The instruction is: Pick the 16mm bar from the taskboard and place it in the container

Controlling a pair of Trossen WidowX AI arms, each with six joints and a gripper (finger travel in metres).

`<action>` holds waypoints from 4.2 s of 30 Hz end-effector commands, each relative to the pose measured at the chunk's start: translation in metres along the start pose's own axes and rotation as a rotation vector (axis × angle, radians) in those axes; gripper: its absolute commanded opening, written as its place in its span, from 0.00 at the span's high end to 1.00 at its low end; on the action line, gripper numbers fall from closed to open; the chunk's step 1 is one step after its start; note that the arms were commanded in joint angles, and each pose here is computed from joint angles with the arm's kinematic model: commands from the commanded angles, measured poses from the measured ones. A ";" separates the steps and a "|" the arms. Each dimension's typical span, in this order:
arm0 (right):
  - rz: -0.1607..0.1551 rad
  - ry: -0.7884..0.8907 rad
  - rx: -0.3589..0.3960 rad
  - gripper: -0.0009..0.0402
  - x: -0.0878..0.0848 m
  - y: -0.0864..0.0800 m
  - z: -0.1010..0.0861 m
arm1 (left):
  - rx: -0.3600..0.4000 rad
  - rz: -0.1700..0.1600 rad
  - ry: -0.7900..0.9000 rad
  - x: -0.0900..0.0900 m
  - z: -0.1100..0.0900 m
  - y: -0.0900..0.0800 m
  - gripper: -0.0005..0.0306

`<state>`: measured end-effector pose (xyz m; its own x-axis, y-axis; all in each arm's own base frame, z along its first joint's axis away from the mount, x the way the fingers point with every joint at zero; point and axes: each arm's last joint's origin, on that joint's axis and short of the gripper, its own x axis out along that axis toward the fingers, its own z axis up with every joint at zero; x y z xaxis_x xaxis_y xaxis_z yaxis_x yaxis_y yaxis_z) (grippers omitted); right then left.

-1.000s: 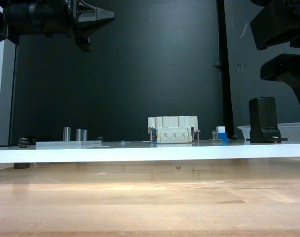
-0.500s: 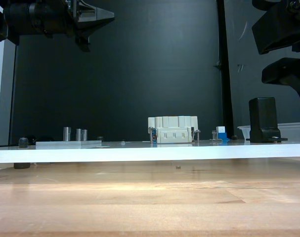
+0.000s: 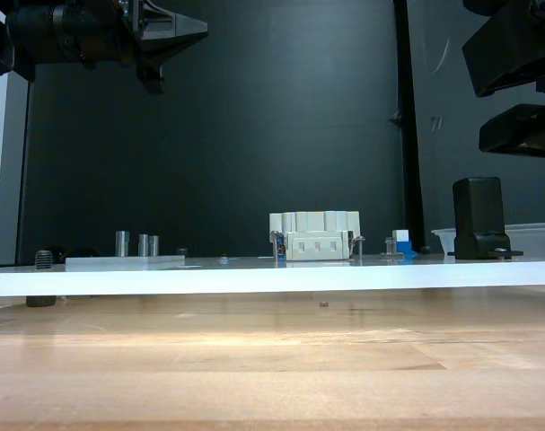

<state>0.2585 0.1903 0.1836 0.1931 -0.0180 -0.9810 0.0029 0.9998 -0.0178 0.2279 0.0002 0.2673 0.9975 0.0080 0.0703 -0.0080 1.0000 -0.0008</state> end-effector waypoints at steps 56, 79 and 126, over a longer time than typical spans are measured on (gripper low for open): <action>0.100 -0.111 0.015 0.94 -0.080 -0.037 -0.014 | 0.000 0.000 0.000 0.000 0.000 0.000 0.98; 0.058 -0.107 0.144 0.94 -0.103 -0.088 -0.015 | 0.000 0.000 0.000 0.000 0.000 0.000 0.98; -0.114 0.123 0.678 0.94 -0.080 -0.214 -0.088 | 0.000 0.000 0.000 0.000 0.000 0.000 0.98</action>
<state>0.1561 -0.0210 0.2504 0.0472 -0.0826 -0.9955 0.6302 0.7756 -0.0345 0.2279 0.0002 0.2673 0.9975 0.0076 0.0699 -0.0076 1.0000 -0.0007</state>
